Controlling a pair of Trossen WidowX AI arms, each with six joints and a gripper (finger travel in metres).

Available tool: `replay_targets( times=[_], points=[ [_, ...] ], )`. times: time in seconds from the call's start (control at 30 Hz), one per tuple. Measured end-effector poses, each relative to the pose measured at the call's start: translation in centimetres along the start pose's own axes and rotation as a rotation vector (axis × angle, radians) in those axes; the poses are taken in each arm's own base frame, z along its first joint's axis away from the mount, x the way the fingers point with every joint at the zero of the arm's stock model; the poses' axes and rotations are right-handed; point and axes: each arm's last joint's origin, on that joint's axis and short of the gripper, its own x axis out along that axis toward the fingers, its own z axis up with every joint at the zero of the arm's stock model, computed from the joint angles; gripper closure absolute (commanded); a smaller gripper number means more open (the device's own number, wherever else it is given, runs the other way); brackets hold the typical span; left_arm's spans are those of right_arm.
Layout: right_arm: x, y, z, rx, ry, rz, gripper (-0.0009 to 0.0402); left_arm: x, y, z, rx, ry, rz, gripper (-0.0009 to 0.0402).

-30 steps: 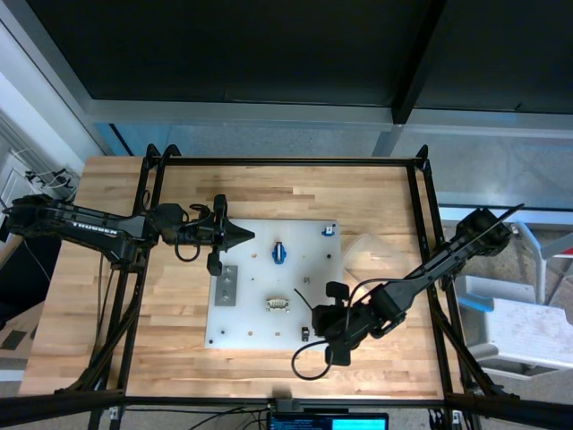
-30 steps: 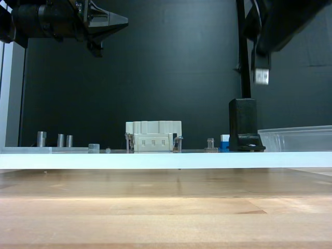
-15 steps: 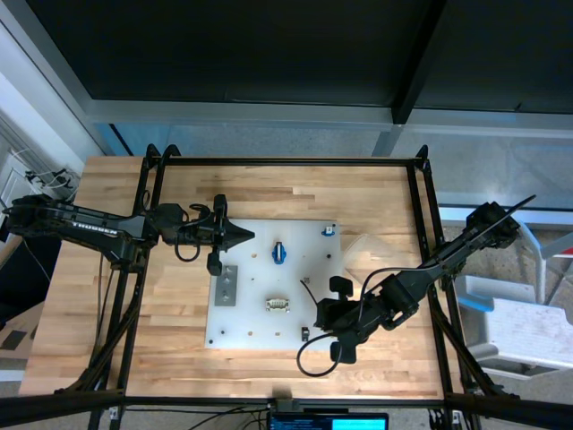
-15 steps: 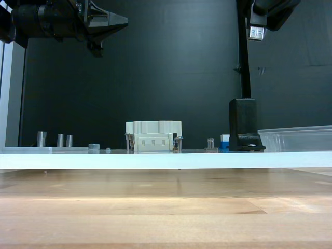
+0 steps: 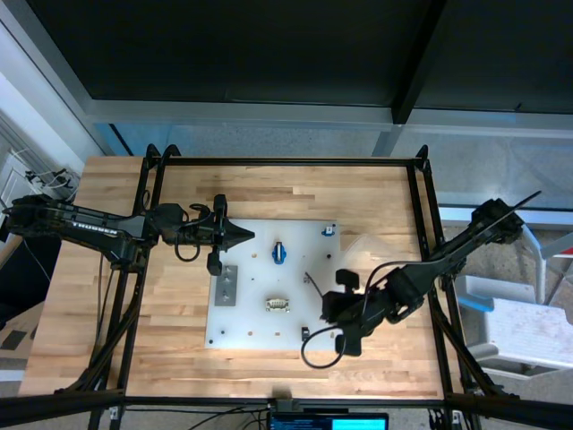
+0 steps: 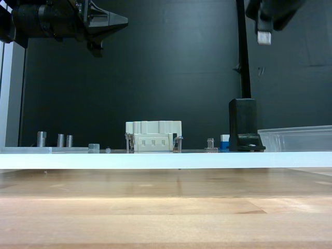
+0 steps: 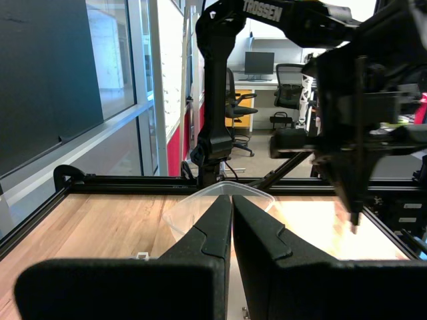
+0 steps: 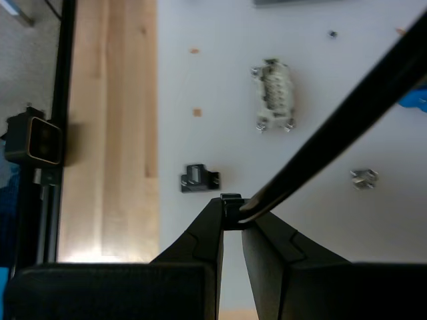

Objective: Remove the USB connector from the USB hub and place in the container

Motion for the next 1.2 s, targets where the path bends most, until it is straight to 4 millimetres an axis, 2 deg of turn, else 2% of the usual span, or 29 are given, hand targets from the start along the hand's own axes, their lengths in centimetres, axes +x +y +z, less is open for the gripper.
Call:
replay_targets(
  times=[0.3, 0.63, 1.2],
  points=[
    [-2.3, -3.8, -2.3, 0.031, 0.018, -0.036, 0.0393, 0.0, 0.0, 0.0, 0.0, 0.0, 0.0, 0.0392],
    [-4.3, -7.7, -6.0, 0.118, 0.049, -0.081, 0.0393, 0.0, 0.0, 0.0, 0.0, 0.0, 0.0, 0.0392],
    [-6.2, -11.1, -11.0, 0.25, 0.155, -0.105, 0.0393, 0.0, 0.0, 0.0, 0.0, 0.0, 0.0, 0.0392]
  ],
)
